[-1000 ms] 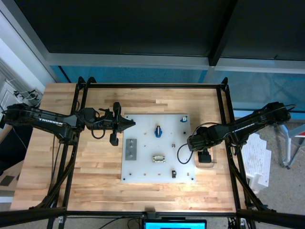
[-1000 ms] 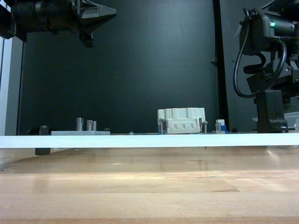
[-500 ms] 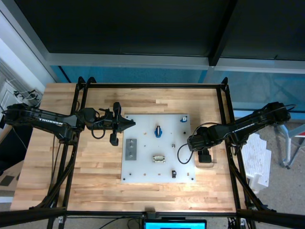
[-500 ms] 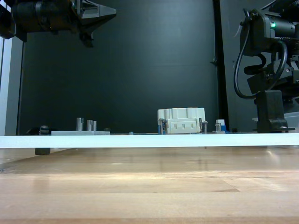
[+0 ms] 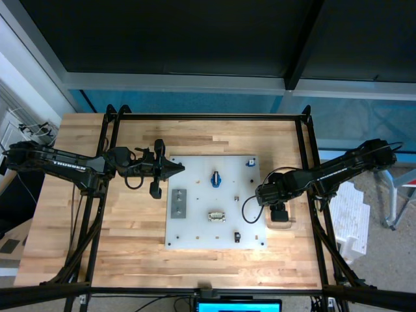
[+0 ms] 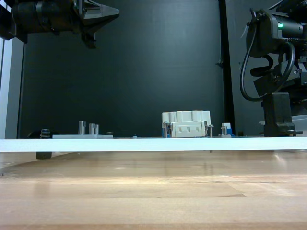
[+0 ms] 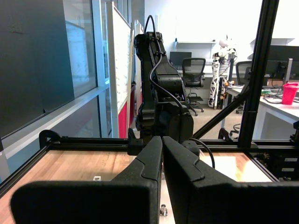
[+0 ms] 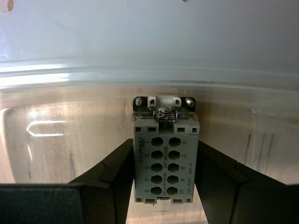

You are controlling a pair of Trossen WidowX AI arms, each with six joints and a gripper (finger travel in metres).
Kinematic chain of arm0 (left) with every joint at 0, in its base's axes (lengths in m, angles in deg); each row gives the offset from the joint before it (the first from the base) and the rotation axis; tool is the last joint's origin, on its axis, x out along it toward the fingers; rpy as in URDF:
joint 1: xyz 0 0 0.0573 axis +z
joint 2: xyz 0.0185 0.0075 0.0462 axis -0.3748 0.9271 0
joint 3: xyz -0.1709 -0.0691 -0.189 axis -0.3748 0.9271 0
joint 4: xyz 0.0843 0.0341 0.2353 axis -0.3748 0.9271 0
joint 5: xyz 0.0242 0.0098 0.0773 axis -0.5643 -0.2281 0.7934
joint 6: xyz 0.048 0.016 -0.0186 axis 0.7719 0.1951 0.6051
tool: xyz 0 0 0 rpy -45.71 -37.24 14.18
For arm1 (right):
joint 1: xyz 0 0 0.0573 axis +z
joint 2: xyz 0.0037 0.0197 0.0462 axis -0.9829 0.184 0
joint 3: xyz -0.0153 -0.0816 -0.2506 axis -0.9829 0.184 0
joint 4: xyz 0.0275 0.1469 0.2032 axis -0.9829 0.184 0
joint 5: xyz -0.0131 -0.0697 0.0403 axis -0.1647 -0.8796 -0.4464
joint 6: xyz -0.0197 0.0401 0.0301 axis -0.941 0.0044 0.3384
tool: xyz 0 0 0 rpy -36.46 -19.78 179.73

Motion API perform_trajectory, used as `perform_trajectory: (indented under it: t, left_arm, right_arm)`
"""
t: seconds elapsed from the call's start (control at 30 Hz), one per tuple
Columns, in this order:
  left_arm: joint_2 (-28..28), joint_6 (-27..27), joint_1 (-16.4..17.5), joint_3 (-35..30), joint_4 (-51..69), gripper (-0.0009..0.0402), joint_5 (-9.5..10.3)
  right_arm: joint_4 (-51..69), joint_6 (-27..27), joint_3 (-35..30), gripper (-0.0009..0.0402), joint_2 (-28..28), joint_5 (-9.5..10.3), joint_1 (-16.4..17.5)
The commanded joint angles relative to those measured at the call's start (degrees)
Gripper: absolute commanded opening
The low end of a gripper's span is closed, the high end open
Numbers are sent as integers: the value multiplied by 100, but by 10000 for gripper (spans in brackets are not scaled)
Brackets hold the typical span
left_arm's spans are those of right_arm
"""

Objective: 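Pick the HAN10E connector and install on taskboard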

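Note:
The HAN10E connector (image 8: 164, 158), a grey block with ten numbered holes and a metal clamp on its end, sits between the fingers of my right gripper (image 8: 164, 145), which is shut on its two sides. This gripper (image 5: 279, 214) points down into a clear tray (image 5: 285, 225) just off the right edge of the white taskboard (image 5: 195, 195). My left gripper (image 5: 174, 169) hangs above the board's back left corner, shut and empty, its fingers (image 7: 154, 154) pressed together. In the low view it shows as a dark wedge (image 6: 108, 10).
On the taskboard stand a beige housing with screws (image 5: 216, 216) (image 6: 186, 124), a grey metal block (image 5: 177, 203), a blue part (image 5: 216, 179) and a tiny black part (image 5: 238, 236). A black frame surrounds the wooden table (image 5: 130, 247). The tray's clear wall (image 8: 140, 74) rises just ahead of the connector.

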Motion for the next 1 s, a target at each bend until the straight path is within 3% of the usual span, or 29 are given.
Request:
perform_trajectory:
  t: [0.03, 0.5, 1.0]
  left_arm:
    - [2, 0, 0, 0, -2, 1, 0]
    - [2, 0, 2, 0, -2, 1, 0]
    - [2, 0, 0, 0, -2, 1, 0]
  right_arm:
    - [24, 2, -33, 94, -13, 0, 2]
    - [1340, 4, -916, 94, -446, 0, 11]
    - [2472, 2, -2055, 94, -485, -2, 15]
